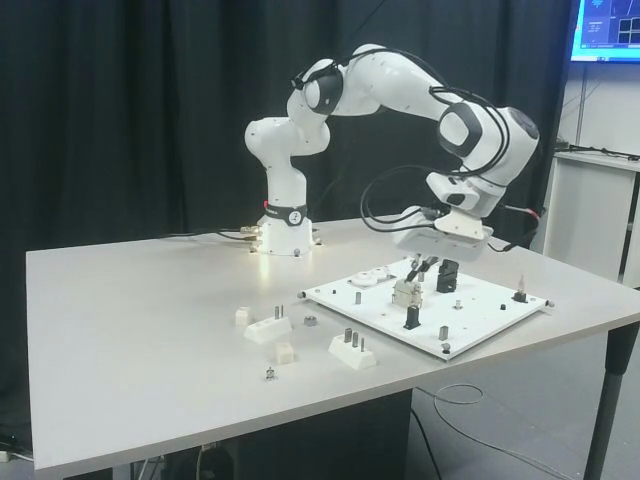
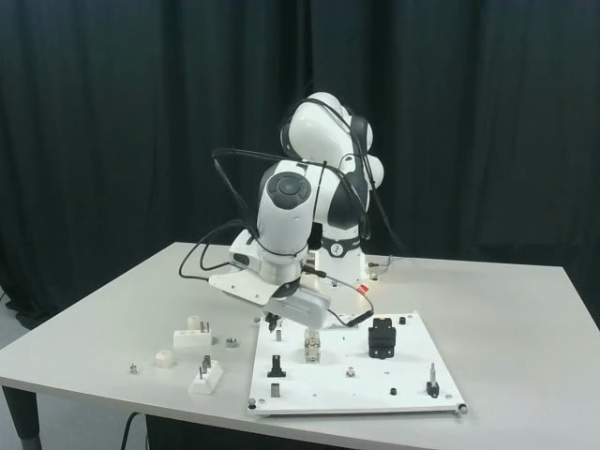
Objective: Insert USB.
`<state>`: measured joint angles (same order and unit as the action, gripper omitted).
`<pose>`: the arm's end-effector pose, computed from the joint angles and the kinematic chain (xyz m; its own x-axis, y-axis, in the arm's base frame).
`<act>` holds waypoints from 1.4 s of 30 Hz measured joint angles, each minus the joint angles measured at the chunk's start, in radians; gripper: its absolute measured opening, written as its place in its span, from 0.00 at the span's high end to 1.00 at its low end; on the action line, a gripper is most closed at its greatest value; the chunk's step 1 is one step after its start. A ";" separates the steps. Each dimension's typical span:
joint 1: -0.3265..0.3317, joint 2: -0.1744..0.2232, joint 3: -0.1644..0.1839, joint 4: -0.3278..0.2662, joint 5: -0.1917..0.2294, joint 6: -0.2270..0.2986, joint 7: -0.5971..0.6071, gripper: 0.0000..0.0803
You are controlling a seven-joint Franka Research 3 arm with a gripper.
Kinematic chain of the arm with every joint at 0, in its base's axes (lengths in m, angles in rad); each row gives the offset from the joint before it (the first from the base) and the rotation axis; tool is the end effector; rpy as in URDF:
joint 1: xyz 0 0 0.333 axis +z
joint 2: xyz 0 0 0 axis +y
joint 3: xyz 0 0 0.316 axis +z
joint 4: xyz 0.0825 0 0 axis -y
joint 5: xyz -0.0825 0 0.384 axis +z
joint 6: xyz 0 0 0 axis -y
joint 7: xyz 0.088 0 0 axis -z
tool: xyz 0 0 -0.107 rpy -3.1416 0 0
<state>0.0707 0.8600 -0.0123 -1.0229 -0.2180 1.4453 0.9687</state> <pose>0.7195 0.0195 0.3059 0.6185 -0.7834 -0.0611 -0.6753 -0.5697 0.4684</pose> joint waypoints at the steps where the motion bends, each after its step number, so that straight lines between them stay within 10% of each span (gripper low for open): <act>1: 0.001 -0.002 0.000 -0.001 -0.002 0.002 -0.005 0.94; 26: -0.015 -0.095 0.000 -0.195 -0.031 0.133 -0.109 0.94; 42: -0.030 -0.239 0.000 -0.467 -0.028 0.403 -0.163 0.94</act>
<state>0.0412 0.6210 -0.0125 -1.4898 -0.2465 1.8480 0.8061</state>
